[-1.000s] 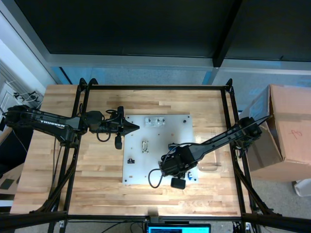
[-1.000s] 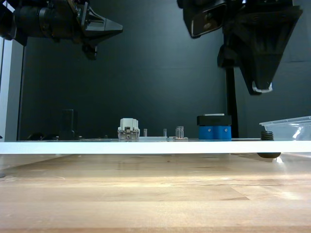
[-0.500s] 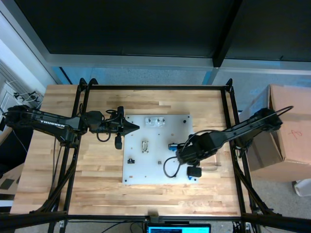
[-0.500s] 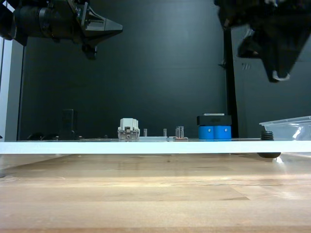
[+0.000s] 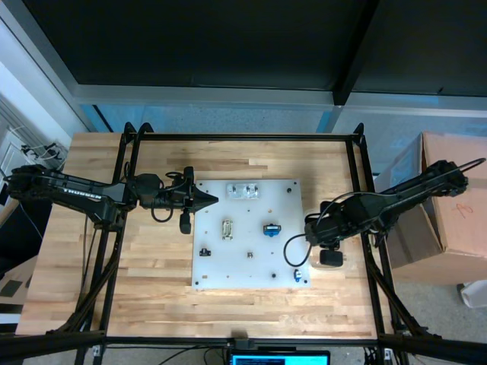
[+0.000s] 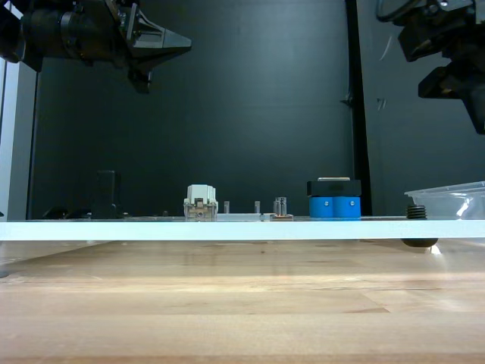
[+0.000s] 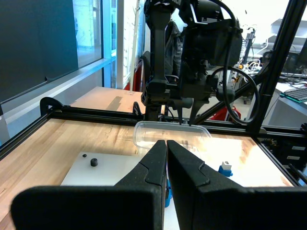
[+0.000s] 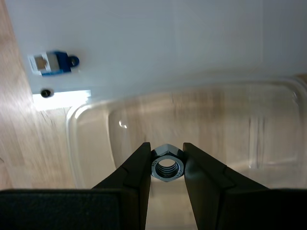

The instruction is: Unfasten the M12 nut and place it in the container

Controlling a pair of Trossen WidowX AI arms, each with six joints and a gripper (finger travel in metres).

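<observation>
So R gripper (image 8: pixel 166 152) pinches nut (image 8: pixel 167 168) over container (image 8: pixel 90 120), prob. for drop-in; L gripper (image 7: pixel 166 143), tips together, over board (image 5: pixel 228 268) left edge.

A robotics lab: framed wooden bench (image 5: pixel 156 293), cluttered workstations (image 7: pixel 290 72) beyond (cardboard box (image 5: pixel 450 205) alongside).

We see the small silver M12 nut (image 8: pixel 167 168), six-sided with its threaded bore open to the wrist view, pinched between the fingers of the right end effector (image 8: pixel 166 154). It hangs held above the clear plastic container (image 8: pixel 79 139), off its black ribbed stud (image 6: pixel 414 212), which stands bare.
</observation>
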